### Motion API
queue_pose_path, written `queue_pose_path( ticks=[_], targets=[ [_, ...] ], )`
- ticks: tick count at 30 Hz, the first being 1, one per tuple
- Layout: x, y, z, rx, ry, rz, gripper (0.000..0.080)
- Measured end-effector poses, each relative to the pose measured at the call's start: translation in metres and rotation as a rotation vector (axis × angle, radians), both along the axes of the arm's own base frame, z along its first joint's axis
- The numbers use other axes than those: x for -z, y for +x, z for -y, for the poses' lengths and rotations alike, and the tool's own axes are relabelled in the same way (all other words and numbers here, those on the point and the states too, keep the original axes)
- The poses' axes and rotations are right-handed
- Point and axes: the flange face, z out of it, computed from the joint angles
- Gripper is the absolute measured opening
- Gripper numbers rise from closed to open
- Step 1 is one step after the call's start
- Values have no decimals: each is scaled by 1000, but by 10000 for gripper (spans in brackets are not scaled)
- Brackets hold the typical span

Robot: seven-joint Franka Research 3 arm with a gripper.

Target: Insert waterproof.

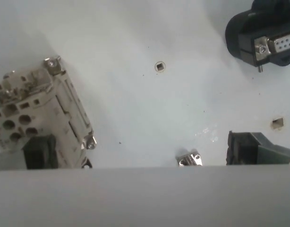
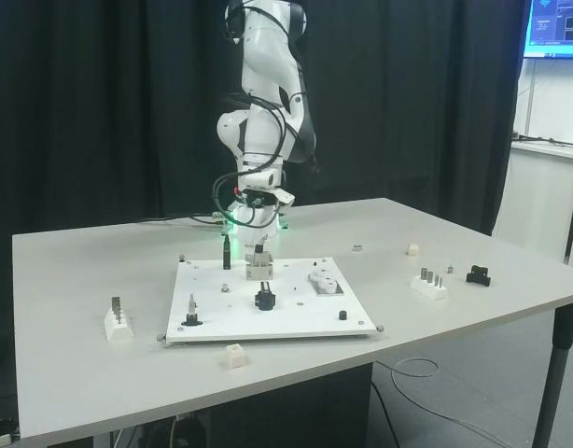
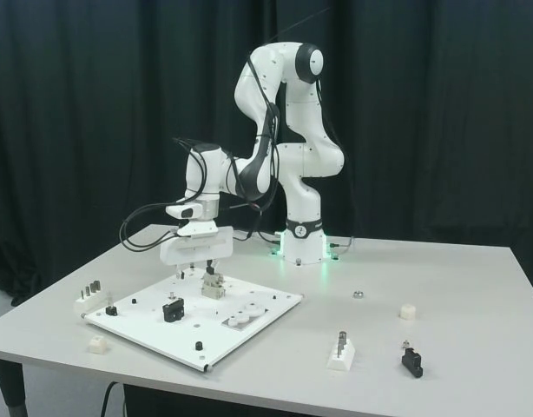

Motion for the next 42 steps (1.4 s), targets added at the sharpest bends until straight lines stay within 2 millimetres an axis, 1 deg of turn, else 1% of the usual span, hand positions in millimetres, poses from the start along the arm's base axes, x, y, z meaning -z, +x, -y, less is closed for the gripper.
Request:
queue_pose_path(
  ticks=[42],
  targets=[
    [2, 1, 0, -30, -3, -2, 800]
  ],
)
